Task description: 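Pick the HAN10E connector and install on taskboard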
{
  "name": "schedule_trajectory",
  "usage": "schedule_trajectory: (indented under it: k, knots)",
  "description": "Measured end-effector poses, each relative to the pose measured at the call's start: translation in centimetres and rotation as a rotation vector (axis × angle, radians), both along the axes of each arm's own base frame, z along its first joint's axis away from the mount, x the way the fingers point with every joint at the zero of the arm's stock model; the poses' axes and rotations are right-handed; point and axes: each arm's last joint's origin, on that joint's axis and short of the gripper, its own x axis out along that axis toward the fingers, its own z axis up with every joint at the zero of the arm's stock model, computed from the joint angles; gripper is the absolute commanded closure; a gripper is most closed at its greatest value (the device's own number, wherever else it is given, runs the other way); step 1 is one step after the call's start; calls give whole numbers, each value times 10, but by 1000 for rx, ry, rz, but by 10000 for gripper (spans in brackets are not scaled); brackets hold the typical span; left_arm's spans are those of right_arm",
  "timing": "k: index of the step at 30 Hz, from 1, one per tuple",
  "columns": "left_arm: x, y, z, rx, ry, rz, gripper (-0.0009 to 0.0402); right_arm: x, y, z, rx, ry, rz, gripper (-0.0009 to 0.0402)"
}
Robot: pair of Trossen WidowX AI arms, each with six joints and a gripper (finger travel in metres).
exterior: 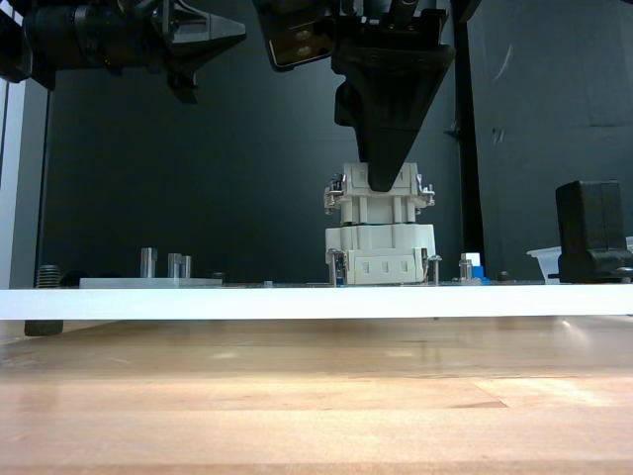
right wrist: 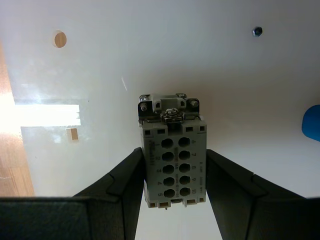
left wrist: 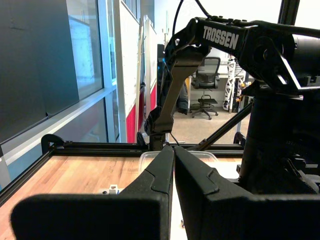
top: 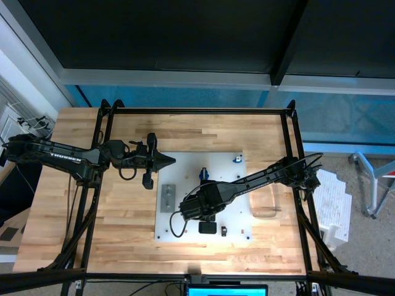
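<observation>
The HAN10E connector (right wrist: pixel 172 167), a pale grey block with two rows of pin holes, sits between my right gripper's fingers (right wrist: pixel 125 182), which press on both of its sides. In the low view the connector (exterior: pixel 381 203) rests on top of a matching pale housing (exterior: pixel 381 259) fixed to the white taskboard (exterior: pixel 198 300). My right gripper (exterior: pixel 382 178) comes down on it from above, near the taskboard's middle (top: pixel 185 166). My left gripper (top: pixel 165 161) hovers shut and empty over the board's far left edge, well above the table (exterior: pixel 223 40).
A grey metal block (top: pixel 168 197) lies on the board's left part, with a blue part (top: pixel 203 174) behind the right gripper. A black block (exterior: pixel 591 233) stands at the board's near right. A clear tray (top: pixel 266 202) lies right of the board.
</observation>
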Motion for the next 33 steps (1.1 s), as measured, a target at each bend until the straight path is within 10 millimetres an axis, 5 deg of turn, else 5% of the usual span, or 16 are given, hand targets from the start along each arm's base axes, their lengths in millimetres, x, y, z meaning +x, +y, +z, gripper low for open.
schedule_trajectory:
  k: [33]
  knots:
    - [0,0,0,0,0,0,392,0,0,-17,3,-13,-4,389]
